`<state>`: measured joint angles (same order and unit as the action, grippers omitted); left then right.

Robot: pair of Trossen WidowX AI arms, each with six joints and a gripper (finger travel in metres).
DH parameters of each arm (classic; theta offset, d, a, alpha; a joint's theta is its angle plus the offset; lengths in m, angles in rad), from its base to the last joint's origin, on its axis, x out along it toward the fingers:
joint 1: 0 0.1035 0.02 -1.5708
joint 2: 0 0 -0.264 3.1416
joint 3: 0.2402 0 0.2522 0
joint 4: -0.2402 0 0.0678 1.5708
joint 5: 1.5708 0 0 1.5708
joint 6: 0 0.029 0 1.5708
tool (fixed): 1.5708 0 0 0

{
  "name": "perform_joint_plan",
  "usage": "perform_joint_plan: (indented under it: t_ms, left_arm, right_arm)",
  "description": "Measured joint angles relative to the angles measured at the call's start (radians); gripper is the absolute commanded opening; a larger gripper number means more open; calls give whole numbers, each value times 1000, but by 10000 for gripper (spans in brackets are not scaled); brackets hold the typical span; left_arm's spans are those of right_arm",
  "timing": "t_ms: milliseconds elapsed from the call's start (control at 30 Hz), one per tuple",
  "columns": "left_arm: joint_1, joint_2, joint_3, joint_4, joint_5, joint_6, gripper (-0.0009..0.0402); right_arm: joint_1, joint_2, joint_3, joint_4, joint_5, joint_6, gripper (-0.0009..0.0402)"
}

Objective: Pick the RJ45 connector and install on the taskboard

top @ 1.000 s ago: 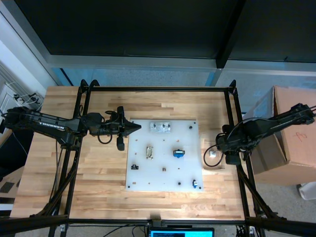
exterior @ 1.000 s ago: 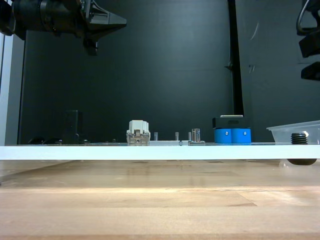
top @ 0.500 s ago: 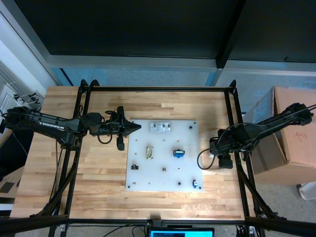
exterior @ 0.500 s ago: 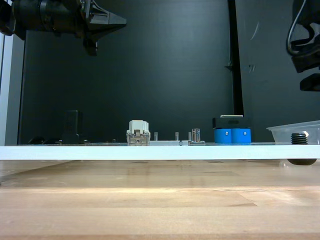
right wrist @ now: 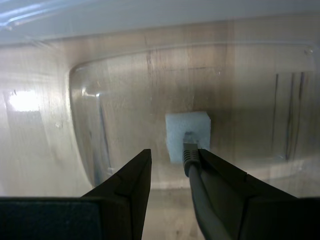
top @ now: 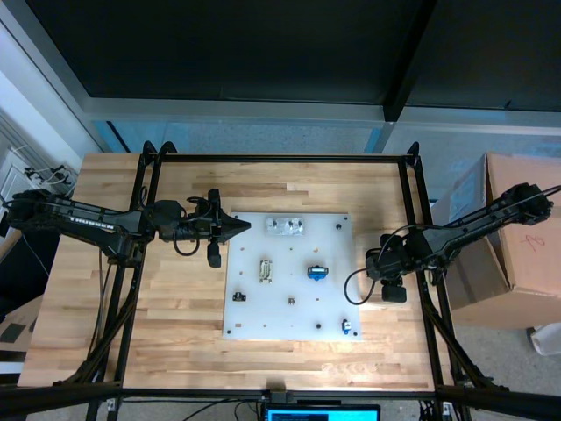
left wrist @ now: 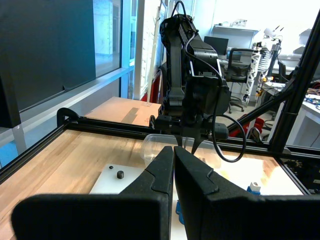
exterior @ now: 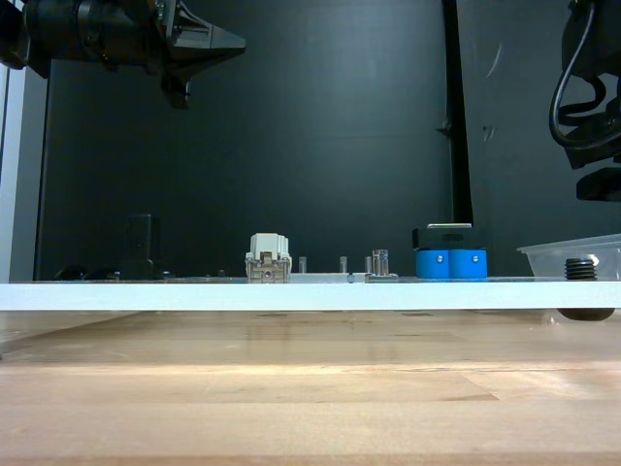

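The RJ45 connector (right wrist: 187,131), a pale block with a grey cable boot (right wrist: 190,159), lies free on the floor of a clear plastic tray (right wrist: 100,100). My right gripper (right wrist: 172,152) hangs open just above it, the boot close to one finger (right wrist: 220,182). In the high view the right gripper (top: 384,267) covers the tray, right of the white taskboard (top: 263,317). My left gripper (top: 240,225) is shut and empty, held high over the board's left edge, its fingertips (left wrist: 173,150) pressed together.
The board carries a grey socket (top: 265,271), a blue block (top: 316,273), a metal bracket (top: 284,226) and small fittings. The tray (exterior: 572,258) stands at board height beside it. A black frame (top: 280,159) rings the table. A cardboard box (top: 517,237) sits at right.
My right arm has moved left toward the board and lower, and now covers the tray. The left arm has not moved.
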<state>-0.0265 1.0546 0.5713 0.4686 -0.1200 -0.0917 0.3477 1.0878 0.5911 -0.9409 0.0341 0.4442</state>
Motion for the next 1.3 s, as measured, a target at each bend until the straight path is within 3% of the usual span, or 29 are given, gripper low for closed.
perform_joint_plan:
  t_ms: [533, 800, 1300]
  left_arm:
    - [0, 0, 0, 0, 0, 0, 0]
    - [0, 0, 0, 0, 0, 0, 0]
    - [0, 0, 0, 0, 0, 0, 0]
  right_arm:
    - [-2, 2, -2, 10, 27, 20, 61]
    - [-2, 1, -2, 10, 26, 22, -4]
    - [8, -39, 93, -61, 26, 21, 0]
